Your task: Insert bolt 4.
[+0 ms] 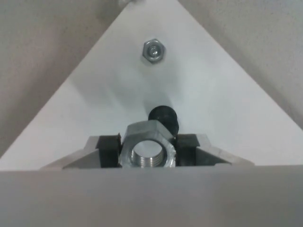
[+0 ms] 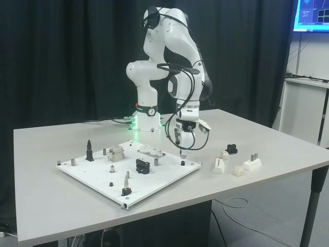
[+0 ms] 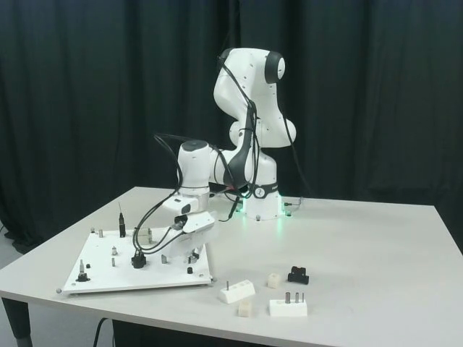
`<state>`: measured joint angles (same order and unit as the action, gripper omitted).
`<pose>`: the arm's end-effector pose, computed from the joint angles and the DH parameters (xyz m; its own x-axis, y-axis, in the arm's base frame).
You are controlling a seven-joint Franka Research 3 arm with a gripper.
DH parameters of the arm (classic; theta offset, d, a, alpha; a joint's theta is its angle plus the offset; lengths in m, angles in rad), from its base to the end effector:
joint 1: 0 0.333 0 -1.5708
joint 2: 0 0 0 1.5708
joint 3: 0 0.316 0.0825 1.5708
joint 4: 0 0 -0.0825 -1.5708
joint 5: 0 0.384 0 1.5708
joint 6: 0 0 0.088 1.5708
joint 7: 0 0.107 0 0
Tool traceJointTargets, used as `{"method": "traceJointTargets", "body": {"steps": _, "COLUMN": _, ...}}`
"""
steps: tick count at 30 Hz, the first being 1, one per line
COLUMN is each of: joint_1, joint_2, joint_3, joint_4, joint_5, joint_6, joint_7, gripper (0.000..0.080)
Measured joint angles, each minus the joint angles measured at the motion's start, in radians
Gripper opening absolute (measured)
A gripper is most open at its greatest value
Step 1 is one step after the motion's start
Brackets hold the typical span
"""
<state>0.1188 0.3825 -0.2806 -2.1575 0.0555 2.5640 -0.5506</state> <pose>0.5644 -0.0927 0.2290 0.9344 0.3561 -0.0020 0.3551 -0.9312 0.0825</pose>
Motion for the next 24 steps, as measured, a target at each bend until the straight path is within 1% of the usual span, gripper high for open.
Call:
{"method": "traceJointTargets", "body": {"steps": 13, "joint_1": -0.002, "joint_2": 0.001, "joint_3": -0.006, "joint_4": 0.000, "joint_5": 0.000, "joint_6": 0.011, "joint_7": 0.000, "gripper": 0.0243}}
{"method": "traceJointTargets", "body": {"steps": 24, "joint_1": -0.003, "joint_2": 0.013, "joint_3": -0.008, "joint_4": 0.001, "joint_5": 0.000, "joint_6": 0.026, "joint_7": 0.000, "gripper": 0.0243}}
